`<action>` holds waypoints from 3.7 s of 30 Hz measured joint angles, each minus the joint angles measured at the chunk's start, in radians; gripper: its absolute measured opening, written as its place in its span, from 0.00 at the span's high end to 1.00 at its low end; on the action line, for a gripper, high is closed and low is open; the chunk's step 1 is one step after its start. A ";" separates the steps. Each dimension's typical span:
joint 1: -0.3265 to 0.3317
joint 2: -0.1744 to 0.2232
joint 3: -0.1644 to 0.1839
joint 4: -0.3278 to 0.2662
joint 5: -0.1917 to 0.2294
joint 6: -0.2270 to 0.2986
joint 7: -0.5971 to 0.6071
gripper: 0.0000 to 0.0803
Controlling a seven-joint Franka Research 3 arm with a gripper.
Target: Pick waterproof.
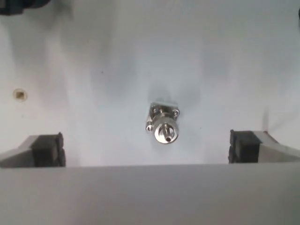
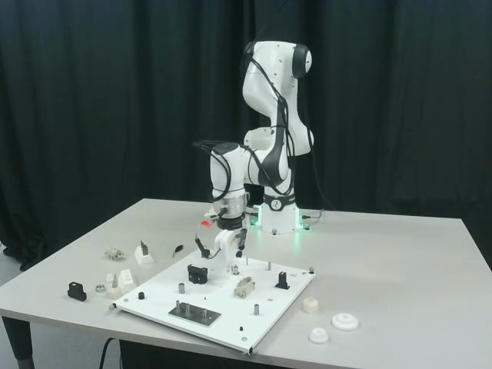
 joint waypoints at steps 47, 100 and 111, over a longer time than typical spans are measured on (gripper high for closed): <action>-0.003 -0.028 -0.030 0.054 -0.224 -0.105 0.002 0.00; -0.388 -0.026 -0.086 0.110 -0.490 0.112 -1.198 0.00; -0.471 0.007 -0.091 0.112 -0.415 0.221 -1.457 0.00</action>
